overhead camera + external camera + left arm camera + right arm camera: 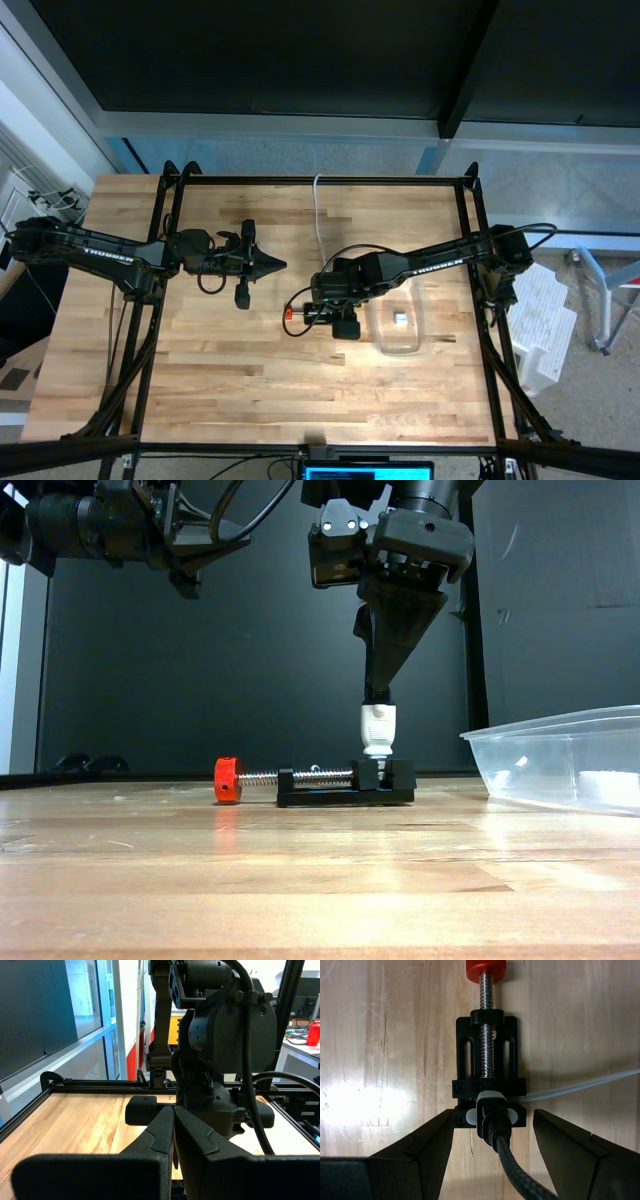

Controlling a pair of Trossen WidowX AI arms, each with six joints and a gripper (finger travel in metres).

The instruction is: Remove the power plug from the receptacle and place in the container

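I am looking down on a pale wooden surface point(250, 370) ringed by a black frame, with one arm reaching in from each side.

The left arm is stretching level above the surface, and its left claw point(278, 265) is hanging in the air, well apart from everything on the board. In its own wrist view the two fingers point(155, 1135) are pressing flat together and gripping nothing.

The right arm is bending down near the middle of the surface. Its right claw point(493, 1112) is pointing straight down over the fixture with its fingers spread wide. One finger is standing off to each side of the plug, and neither is touching it.

Just to the right of that claw the container point(400, 352) is sitting flat on the surface. It is a clear oblong tray with rounded corners, and a small white cube point(400, 318) is lying inside it.

The black fixture point(345, 783) is lying on the wood with a threaded screw and a red knob point(227, 780) at one end. It is clamping a white receptacle point(377, 728) upright, and a white cable point(318, 215) is trailing away toward the far edge.

The power plug point(493, 1119) is sitting in that receptacle — small and black, with a braided cord rising toward the wrist camera. It is not in the container.
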